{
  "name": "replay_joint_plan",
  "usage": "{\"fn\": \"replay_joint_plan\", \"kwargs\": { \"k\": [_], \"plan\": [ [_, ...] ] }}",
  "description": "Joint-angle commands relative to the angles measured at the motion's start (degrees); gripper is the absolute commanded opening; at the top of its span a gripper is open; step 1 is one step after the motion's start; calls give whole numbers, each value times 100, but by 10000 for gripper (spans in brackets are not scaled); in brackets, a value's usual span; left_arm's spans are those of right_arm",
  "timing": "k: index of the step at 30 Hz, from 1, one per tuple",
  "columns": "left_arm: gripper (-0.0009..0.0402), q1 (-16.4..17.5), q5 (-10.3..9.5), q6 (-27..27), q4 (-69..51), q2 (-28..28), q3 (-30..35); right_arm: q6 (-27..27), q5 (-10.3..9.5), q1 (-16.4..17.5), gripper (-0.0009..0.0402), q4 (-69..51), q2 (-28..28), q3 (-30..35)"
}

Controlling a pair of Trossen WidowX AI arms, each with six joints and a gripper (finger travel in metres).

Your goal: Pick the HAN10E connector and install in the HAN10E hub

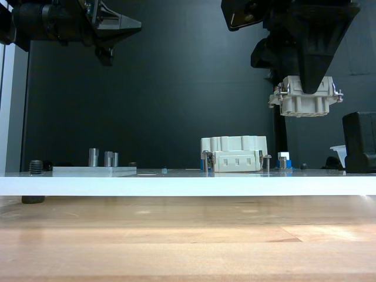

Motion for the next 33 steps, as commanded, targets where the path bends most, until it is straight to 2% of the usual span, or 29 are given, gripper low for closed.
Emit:
{"fn": "replay_joint_plan", "kwargs": {
  "k": [1, 28, 33],
  "plan": [
    [0, 2, 2, 2, 0, 2, 2, -52, -24, -7, 4, 61, 37, -4],
    [0, 2, 2, 2, 2, 2, 2, -162, -22, -76, 4, 210, 94, -4],
    [0, 0, 2, 2, 2, 2, 2, -203, -127, -74, 4, 216, 249, 127]
  ]
}}
